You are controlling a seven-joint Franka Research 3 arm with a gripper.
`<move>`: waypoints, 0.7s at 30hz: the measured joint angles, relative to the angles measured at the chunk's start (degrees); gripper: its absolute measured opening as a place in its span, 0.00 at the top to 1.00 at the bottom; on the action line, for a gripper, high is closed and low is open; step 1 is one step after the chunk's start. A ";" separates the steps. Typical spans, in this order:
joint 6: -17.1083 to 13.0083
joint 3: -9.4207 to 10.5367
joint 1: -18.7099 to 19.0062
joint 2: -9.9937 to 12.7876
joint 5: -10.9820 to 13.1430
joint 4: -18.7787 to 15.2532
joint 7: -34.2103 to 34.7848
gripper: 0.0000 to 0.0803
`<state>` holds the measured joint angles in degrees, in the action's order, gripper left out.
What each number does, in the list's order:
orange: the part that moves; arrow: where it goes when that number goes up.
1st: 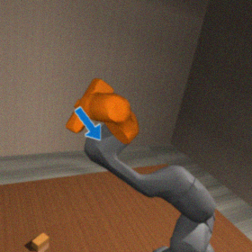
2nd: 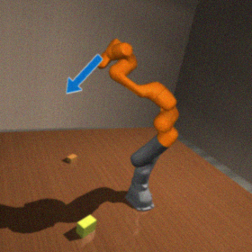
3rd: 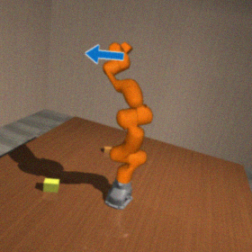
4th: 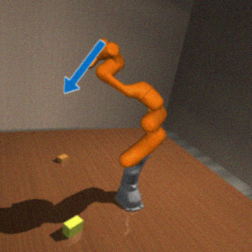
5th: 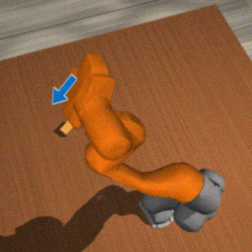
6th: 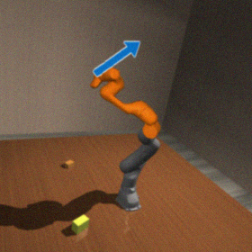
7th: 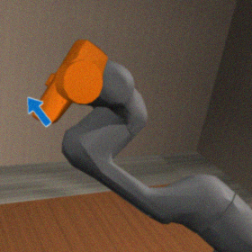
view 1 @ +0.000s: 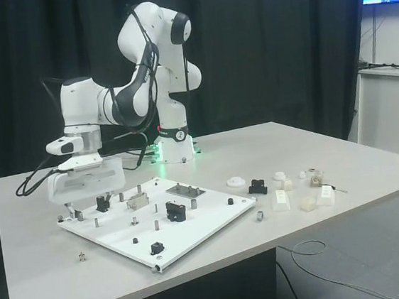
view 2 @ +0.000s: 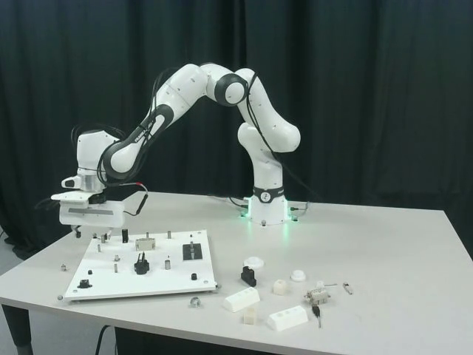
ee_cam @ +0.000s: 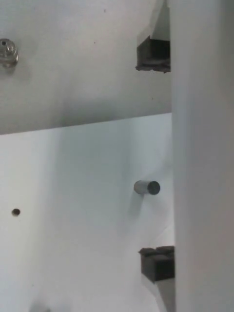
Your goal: Remove round peg 2.
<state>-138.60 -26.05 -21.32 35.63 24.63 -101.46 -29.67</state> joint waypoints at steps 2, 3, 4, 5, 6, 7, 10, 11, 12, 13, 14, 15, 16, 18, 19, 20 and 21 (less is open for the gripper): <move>0.35 0.05 0.00 0.00 0.00 -0.01 0.00 0.00; 0.60 0.06 0.01 0.00 0.00 -0.01 0.00 0.00; 0.84 0.07 0.02 0.00 0.00 -0.01 0.00 0.00; 1.05 0.08 0.04 0.01 0.00 -0.01 0.00 0.00; 1.27 0.09 0.05 0.02 0.00 -0.01 0.00 0.00; 1.50 0.09 0.06 0.03 0.00 -0.01 0.00 0.00; 2.07 0.10 0.10 0.11 0.00 -0.01 0.00 0.00; 2.18 0.10 0.12 0.16 0.00 -0.01 0.00 0.00; 2.28 0.10 0.15 0.20 -0.01 -0.01 0.00 0.00; 2.40 0.10 0.17 0.25 -0.01 -0.01 0.00 0.00; 2.51 0.10 0.20 0.31 -0.02 0.00 0.00 0.00; 2.61 0.10 0.22 0.38 -0.04 0.00 0.00 0.00; 2.67 0.10 0.24 0.47 -0.05 0.03 0.00 0.00; 2.71 0.10 0.28 0.68 -0.08 0.09 0.00 0.00; 2.71 0.10 0.30 0.82 -0.10 0.11 0.01 0.00; 2.71 0.10 0.32 0.95 -0.11 0.13 0.03 0.00; 2.71 0.10 0.33 1.08 -0.12 0.15 0.05 0.00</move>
